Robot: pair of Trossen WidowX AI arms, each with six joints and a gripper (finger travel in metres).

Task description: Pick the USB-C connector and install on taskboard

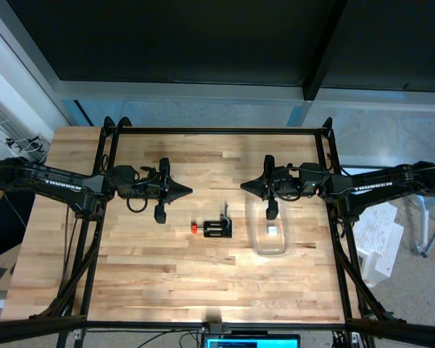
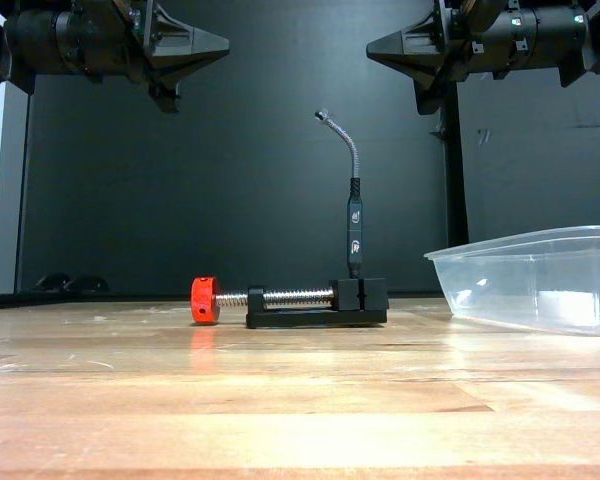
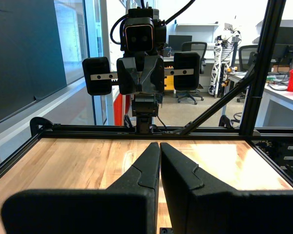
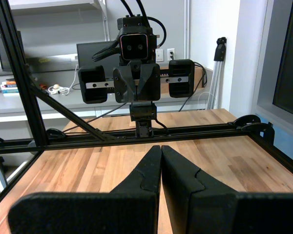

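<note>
— What is seen at the left?
— The left gripper point(image 1: 188, 191) is held well above the table point(image 1: 167, 283), pointed inward. Its fingers point(image 3: 144, 170) are pressed together, and nothing is pinched between them.
— Where is the taskboard found?
— The taskboard point(image 1: 216, 229) is set on the bare wood near the middle, between the two arms. Its orange-red knob point(image 1: 194, 228) is turned to the left. A thin dark stalk point(image 2: 354, 215) is stood upright at the block's right end and is bent over at its top.
— What is placed to the right of it?
— A clear tray point(image 1: 255, 243) is set near the block, not touching it. A small pale piece point(image 1: 272, 230) is seen inside; whether it is the USB-C connector cannot be told.
— And at the right?
— The right gripper point(image 1: 243, 186) is held high near the tray's far end, pointed towards the left one. Its fingers point(image 4: 145, 175) are closed on each other, with nothing gripped.
</note>
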